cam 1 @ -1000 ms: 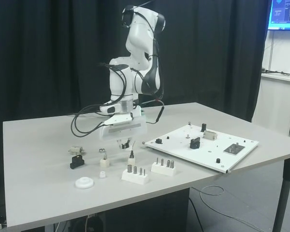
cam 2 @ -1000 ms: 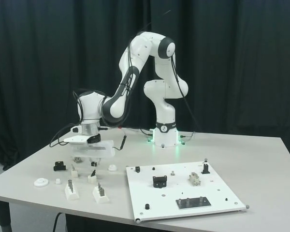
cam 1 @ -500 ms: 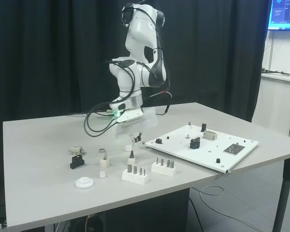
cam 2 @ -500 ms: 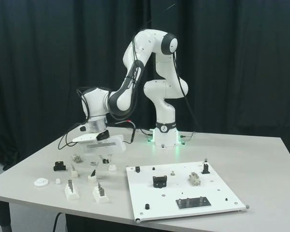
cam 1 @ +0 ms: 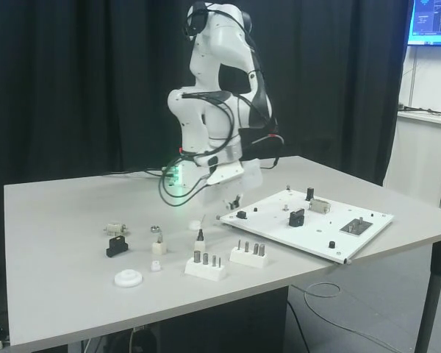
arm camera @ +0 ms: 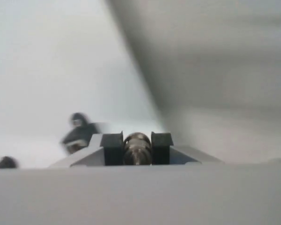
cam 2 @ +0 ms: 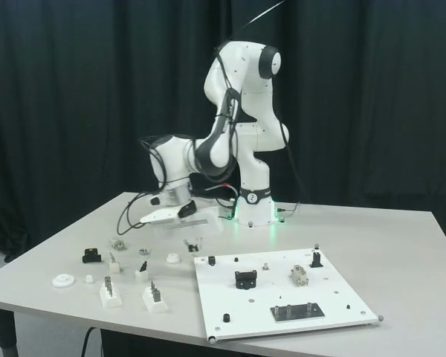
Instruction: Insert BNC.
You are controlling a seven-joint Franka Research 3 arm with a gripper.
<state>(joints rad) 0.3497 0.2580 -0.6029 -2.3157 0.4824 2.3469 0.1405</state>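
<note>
In the wrist view my gripper [arm camera: 137,139] is shut on a small grey metal BNC connector [arm camera: 137,152], held between the two black fingers [arm camera: 112,148]. From the room, the gripper [cam 1: 231,200] hangs a little above the table at the near left corner of the white board [cam 1: 279,225], tilted toward it. The second room view puts the gripper [cam 2: 192,244] just left of the board [cam 2: 334,291]. In both room views the connector is too small to make out. The board carries several small black and grey fittings.
Left of the board stand two white holders [cam 1: 206,266] [cam 1: 248,255] with grey pins. Near them are a white gear [cam 1: 128,278], a black clip [cam 1: 117,247] and small white stands [cam 1: 159,246]. A black fitting [arm camera: 79,133] lies below the fingers. The arm's base [cam 2: 253,208] is behind.
The arm has swung from above the loose parts toward the white board, rising and tilting. The gripper now hangs by the board's corner with the connector still in it.
</note>
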